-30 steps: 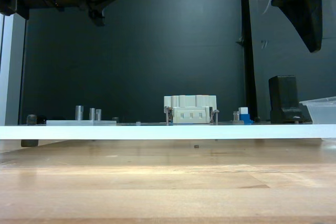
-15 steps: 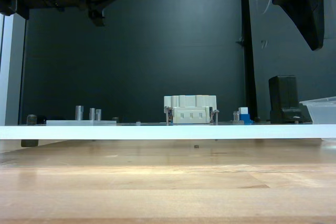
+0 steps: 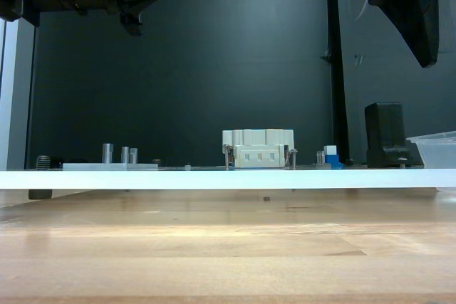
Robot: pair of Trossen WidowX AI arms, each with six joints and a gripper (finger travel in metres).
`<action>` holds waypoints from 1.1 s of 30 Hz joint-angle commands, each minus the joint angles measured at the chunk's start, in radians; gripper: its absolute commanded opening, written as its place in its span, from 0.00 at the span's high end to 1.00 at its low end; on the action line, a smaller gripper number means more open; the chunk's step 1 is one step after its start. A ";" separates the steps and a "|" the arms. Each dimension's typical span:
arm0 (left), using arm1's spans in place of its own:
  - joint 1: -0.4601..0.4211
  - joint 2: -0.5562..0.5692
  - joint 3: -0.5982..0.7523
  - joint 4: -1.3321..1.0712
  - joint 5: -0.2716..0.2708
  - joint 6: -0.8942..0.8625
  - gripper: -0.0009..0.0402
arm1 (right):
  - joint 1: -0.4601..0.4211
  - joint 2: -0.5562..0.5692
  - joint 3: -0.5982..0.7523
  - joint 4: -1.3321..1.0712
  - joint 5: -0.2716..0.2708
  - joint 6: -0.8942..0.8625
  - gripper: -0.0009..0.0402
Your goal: Pick the 16mm bar and place in it's hole on the taskboard
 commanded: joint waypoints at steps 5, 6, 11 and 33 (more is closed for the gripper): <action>0.000 0.000 0.000 0.000 0.000 0.000 0.98 | 0.000 0.000 0.000 0.018 0.000 0.001 0.37; 0.000 0.000 0.000 0.000 0.000 0.000 0.98 | 0.000 0.000 0.000 0.018 0.000 0.001 0.37; 0.000 0.000 0.000 0.000 0.000 0.000 0.98 | 0.000 0.000 0.000 0.018 0.000 0.001 0.37; 0.000 0.000 0.000 0.000 0.000 0.000 0.98 | 0.000 0.000 -0.003 0.018 0.000 0.002 0.37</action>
